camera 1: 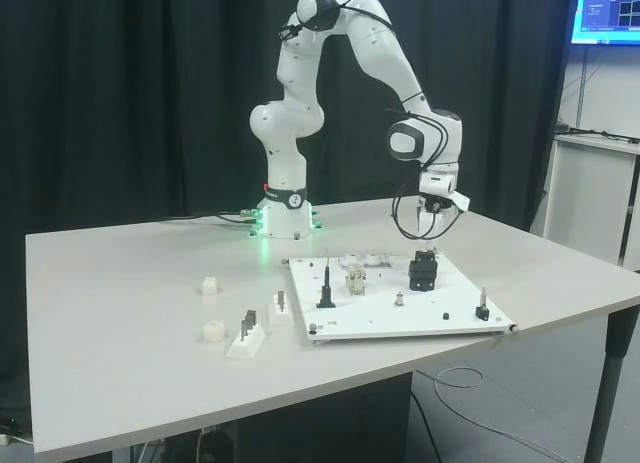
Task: Insert bolt 4.
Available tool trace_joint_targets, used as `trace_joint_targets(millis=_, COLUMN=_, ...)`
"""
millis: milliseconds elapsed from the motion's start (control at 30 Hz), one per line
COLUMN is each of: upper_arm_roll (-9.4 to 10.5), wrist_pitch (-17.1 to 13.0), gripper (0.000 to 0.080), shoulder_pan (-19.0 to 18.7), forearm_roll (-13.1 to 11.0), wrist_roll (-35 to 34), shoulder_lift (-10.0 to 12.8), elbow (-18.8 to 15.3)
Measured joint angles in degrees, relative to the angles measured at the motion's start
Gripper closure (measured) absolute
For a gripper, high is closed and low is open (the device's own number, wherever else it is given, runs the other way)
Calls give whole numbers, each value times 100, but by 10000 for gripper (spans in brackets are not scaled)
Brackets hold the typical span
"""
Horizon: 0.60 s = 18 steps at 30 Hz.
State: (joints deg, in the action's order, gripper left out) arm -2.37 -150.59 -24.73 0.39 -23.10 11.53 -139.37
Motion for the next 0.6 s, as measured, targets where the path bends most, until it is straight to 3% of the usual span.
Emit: trace_joint_targets(millis=600, upper_arm_roll=0, wrist_pitch=-79, gripper=577, shoulder_pan=24, forearm_roll=0, wrist_roll=0, shoulder_lift=144, elbow=52)
